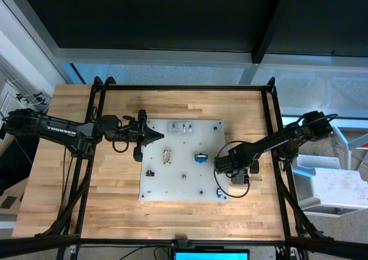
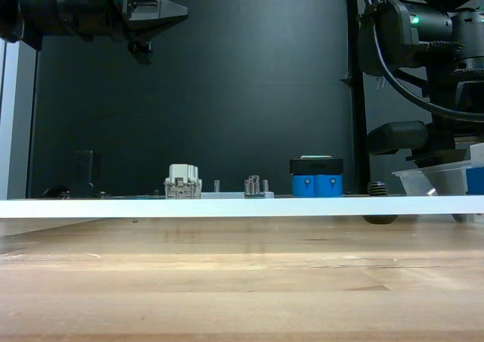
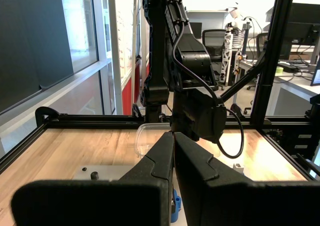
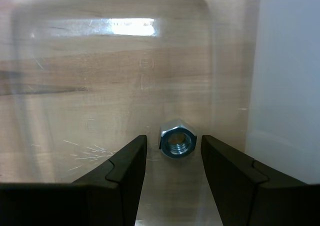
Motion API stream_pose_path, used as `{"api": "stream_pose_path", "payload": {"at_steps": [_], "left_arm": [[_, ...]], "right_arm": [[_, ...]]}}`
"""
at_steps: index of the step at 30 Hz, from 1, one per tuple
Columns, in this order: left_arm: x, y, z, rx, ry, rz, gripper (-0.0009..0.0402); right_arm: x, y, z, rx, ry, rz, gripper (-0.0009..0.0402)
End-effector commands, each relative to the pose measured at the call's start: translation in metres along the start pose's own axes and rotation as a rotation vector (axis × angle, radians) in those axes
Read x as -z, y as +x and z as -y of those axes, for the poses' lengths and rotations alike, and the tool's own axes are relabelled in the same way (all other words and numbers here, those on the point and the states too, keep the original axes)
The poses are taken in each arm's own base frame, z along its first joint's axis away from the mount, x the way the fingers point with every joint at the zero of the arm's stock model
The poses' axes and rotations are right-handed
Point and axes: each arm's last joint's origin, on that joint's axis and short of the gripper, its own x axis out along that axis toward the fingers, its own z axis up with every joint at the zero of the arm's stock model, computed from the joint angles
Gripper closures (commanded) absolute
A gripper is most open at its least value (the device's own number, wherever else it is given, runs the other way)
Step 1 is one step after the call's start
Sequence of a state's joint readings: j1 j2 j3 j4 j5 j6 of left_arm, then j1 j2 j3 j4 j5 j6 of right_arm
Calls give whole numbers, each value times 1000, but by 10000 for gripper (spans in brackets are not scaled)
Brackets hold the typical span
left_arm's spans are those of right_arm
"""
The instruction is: Pick the M12 fastener and fasten on the M12 threads
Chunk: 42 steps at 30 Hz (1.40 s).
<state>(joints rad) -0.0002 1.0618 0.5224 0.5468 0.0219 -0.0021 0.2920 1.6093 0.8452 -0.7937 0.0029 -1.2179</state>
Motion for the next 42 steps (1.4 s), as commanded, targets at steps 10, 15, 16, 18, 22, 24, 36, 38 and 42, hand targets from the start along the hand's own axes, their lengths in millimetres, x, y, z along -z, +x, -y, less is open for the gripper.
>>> {"api": "stream_pose_path", "payload": {"at_steps": [10,15,16,18,22,24,36,38,42], "left_arm": [[0,0,0,0,0,0,393],[0,0,0,0,0,0,393],[0,0,0,0,0,0,393],[0,0,0,0,0,0,393],[0,0,0,0,0,0,393],[0,0,0,0,0,0,393],[0,0,0,0,0,0,393],[0,0,0,0,0,0,393],[0,0,0,0,0,0,393]], "right_arm": [[-1,1,0,0,9,43,240],[-1,0,0,1,58,43,240],[-1,0,0,1,62,43,240],[-1,0,0,1,63,43,240],[-1,0,0,2,68,44,240],[-1,0,0,3,68,44,240],[-1,0,0,6,68,46,271],[-1,0,0,6,68,45,289],[-1,0,0,5,69,45,325]]}}
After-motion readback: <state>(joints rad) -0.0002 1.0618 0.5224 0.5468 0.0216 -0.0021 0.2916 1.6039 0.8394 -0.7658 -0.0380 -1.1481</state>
